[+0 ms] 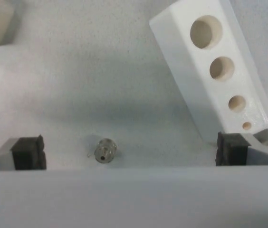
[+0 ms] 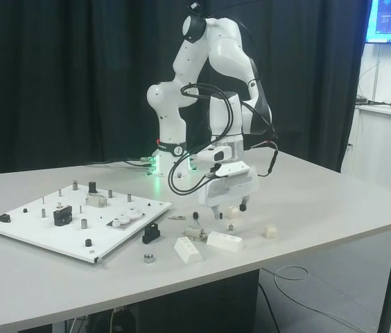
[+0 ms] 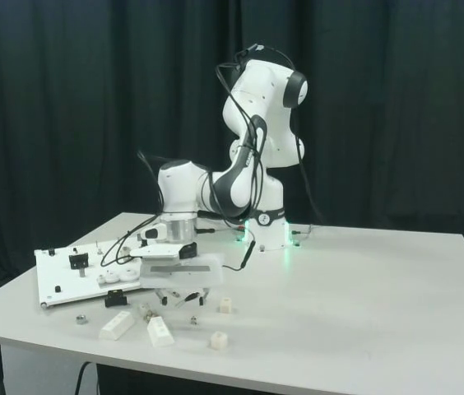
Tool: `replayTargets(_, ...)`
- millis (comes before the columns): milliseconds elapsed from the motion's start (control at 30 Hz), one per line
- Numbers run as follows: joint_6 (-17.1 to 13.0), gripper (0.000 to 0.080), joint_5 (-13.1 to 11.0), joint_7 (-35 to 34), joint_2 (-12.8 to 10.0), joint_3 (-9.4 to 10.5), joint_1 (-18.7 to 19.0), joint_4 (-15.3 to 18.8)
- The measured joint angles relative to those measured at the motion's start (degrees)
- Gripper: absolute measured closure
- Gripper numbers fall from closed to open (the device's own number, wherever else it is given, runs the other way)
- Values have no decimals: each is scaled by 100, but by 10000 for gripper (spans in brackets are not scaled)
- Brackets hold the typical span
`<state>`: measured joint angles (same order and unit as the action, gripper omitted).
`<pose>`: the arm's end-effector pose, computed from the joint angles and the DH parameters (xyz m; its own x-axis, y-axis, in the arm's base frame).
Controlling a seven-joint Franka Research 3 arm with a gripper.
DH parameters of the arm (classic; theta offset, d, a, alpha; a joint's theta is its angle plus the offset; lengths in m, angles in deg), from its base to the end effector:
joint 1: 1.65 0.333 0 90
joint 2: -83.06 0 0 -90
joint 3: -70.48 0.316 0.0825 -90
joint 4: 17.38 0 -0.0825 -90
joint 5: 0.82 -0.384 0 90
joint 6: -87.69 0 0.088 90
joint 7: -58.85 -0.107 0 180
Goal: Remove round peg 4.
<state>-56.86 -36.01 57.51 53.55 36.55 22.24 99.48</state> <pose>0.5940 -0.1016 0.2336 0.8108 -0.5798 0.0807 -0.5698 -0.8132 -0.1182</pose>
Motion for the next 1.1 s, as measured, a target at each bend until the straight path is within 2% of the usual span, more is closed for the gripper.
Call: replayTargets(1100,232,3,112,0,15,-48,0,-123)
